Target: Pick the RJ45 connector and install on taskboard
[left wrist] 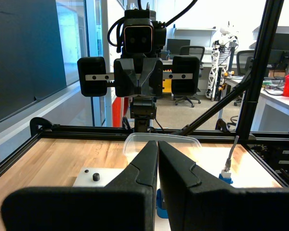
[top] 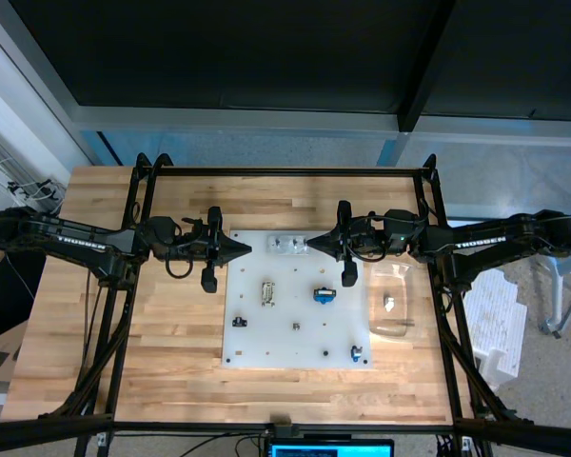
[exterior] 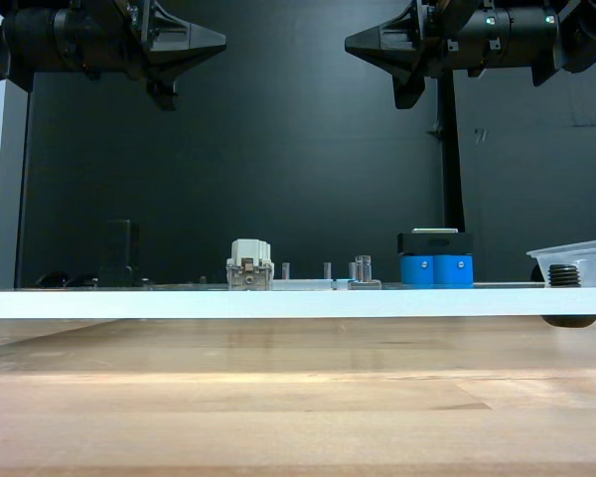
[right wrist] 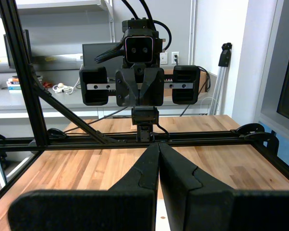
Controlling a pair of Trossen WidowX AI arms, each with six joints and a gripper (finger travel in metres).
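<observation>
Arms level above taskboard [top: 266,345], left claw [top: 244,248] together, right claw [top: 314,244] together, tips facing inward

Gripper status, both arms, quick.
Left gripper: shut, holding nothing, high above the taskboard.
Right gripper: shut, holding nothing, high above the taskboard, tip facing the left gripper.

clear plastic tray [top: 381,326], wooden table [top: 171,333], black frame [top: 285,172]

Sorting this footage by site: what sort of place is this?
Probably a robotics lab in an office: framed wooden bench, office chairs behind, left gripper and right gripper raised shut near the taskboard's far edge.
</observation>
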